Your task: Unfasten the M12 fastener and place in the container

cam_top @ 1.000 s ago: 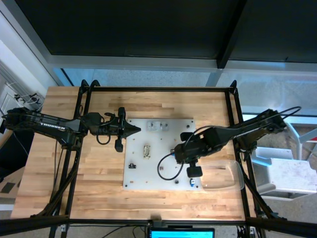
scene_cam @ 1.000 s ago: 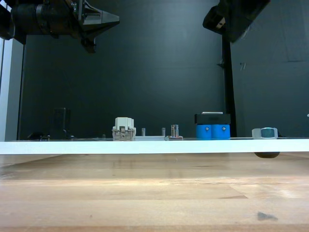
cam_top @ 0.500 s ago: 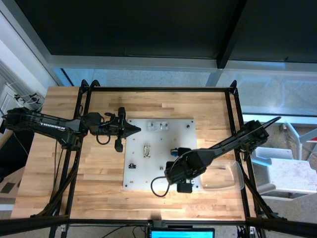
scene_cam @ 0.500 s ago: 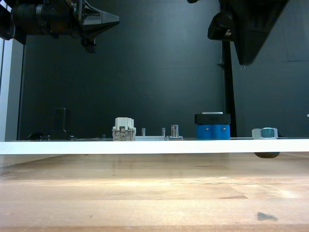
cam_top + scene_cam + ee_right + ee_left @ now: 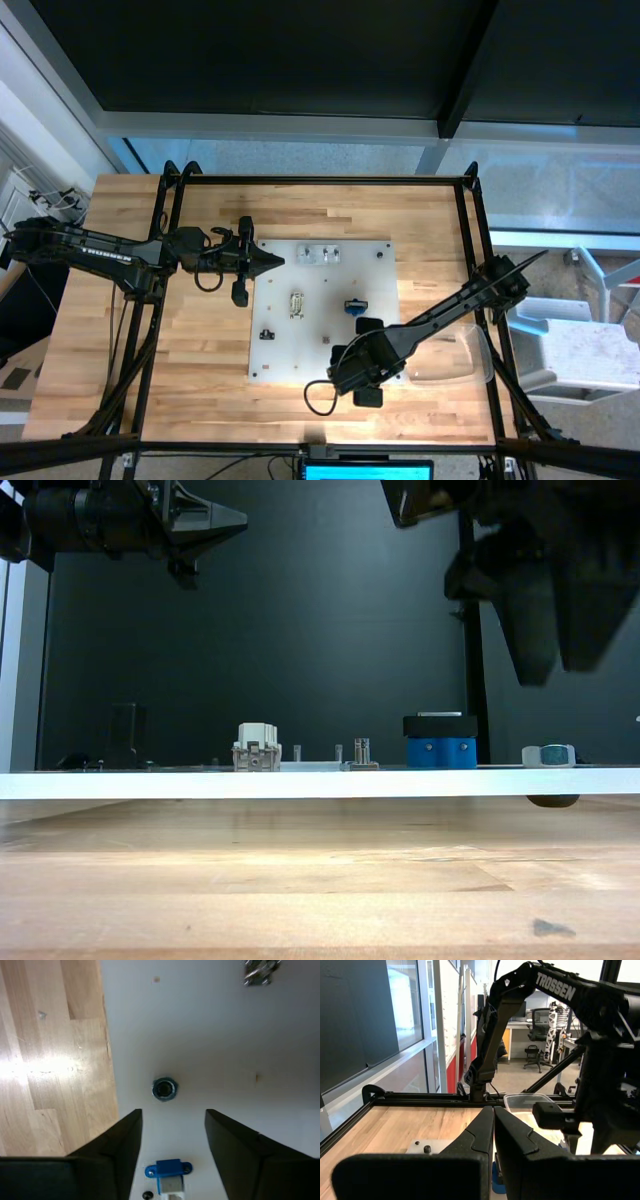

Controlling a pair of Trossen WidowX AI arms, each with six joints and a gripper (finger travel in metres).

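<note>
1. My right claw (image 5: 173, 1113) hangs over the near right part of the board (image 5: 210, 1035) and points straight down. Its fingers (image 5: 117, 1145) are spread wide, with nothing between them.
2. The nut (image 5: 164, 1089) lies just ahead of the gap between those fingers, apart from both. It sits on the board close to the board's edge. A dark core shows in its hole, so it is on its stud, and I see no ribs.
3. From table height the nut (image 5: 548, 755) sits low at the board's right end. My right claw (image 5: 557, 672) is well above it, not touching.
4. From above, my right arm covers the nut. There the right claw (image 5: 358, 375) is at the near edge of the board (image 5: 310, 345).
5. The tray (image 5: 486, 352) rests on the table (image 5: 200, 340) just beside the board's right edge, partly under my right arm. The nut is outside it, on the board.
6. My left claw (image 5: 272, 261) is held high over the board's far left edge, pointing toward the right. Its fingers (image 5: 475, 1135) are pressed together and grip nothing.
7. A blue connector (image 5: 169, 1168) sits on the board near the nut.
</note>
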